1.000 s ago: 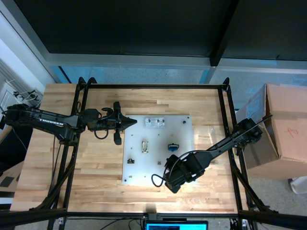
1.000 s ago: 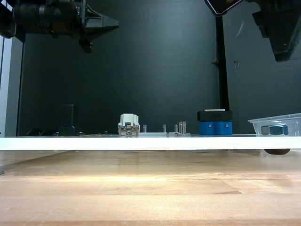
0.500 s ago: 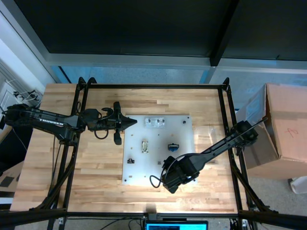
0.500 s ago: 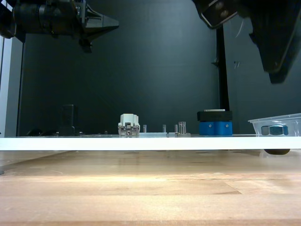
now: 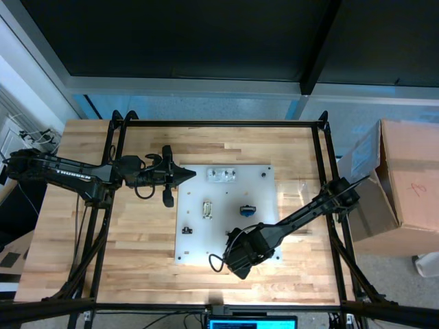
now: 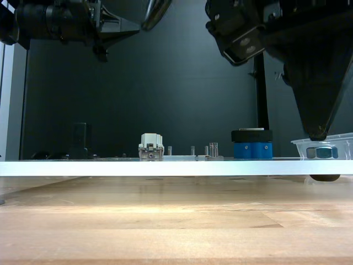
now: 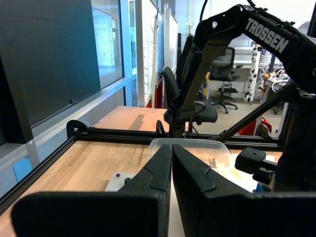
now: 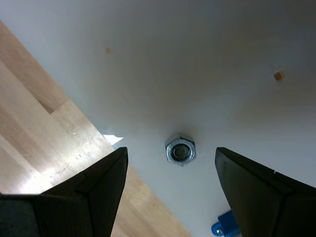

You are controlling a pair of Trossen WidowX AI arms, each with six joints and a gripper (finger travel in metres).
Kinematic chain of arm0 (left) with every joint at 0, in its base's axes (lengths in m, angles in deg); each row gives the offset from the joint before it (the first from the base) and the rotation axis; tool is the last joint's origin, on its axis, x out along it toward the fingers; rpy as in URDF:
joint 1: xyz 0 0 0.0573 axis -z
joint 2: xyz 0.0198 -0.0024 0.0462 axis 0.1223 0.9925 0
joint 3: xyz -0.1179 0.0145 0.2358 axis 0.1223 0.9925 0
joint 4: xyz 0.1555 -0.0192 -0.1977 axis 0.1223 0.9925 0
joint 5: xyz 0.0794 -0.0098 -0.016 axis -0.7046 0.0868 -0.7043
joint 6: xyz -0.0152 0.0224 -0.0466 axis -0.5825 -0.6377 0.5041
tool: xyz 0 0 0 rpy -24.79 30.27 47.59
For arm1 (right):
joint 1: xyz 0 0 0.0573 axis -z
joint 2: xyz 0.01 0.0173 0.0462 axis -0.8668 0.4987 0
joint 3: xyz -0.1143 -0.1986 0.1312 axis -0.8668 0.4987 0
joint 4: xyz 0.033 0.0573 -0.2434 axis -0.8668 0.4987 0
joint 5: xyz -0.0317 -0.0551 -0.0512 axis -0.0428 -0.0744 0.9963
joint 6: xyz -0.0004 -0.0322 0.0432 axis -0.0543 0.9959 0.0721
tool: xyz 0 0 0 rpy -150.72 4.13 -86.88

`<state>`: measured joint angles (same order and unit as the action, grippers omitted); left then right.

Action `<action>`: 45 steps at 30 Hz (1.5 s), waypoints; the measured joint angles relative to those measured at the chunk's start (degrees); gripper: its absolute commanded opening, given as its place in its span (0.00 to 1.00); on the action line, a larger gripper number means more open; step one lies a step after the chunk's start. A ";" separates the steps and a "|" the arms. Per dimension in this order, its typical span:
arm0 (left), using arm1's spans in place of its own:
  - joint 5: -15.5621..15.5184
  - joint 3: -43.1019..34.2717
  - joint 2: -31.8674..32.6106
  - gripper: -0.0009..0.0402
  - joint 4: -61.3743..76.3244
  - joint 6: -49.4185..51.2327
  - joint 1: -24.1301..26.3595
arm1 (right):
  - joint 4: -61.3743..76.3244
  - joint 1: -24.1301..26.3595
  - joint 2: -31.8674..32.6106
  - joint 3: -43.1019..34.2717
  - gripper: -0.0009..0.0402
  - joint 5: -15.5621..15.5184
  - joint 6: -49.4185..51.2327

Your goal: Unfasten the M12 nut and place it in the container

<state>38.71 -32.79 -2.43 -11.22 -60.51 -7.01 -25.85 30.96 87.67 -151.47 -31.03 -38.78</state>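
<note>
I'm on the approach: my right gripper (image 8: 169, 157) hangs jaws released above the nut (image 8: 174, 147) on its stud (image 8: 181, 152) near the board's (image 5: 199, 240) right edge, so next I'd lower and clench; my left gripper (image 5: 191, 175), jaws clenched empty, hovers at the board's far left edge.

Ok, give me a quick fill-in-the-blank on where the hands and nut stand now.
The right hand hangs ___ over the M12 nut. The nut sits on its stud on the white ___, not in the container. The left hand is ___, over the table left of the board.
Missing: open; board; shut.
</note>
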 measured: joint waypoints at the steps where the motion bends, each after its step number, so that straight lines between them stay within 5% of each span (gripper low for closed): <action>1: 0.02 0.00 0.00 0.02 0.00 0.02 0.00 | -0.13 0.04 0.15 0.33 0.62 0.00 0.13; 19: 0.00 0.00 0.02 0.02 0.15 0.02 0.00 | -3.08 0.42 0.33 2.51 0.61 -0.15 0.35; 32: 0.00 0.00 0.00 0.02 0.15 0.00 0.00 | -3.13 0.52 0.33 2.60 0.26 -0.15 1.42; 45: 0.02 0.00 0.02 0.02 0.13 0.02 0.00 | -2.95 0.66 0.33 2.64 0.05 -0.13 1.88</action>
<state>38.74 -32.79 -2.40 -11.09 -60.49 -7.01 -28.80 31.61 88.00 -148.82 -31.16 -36.90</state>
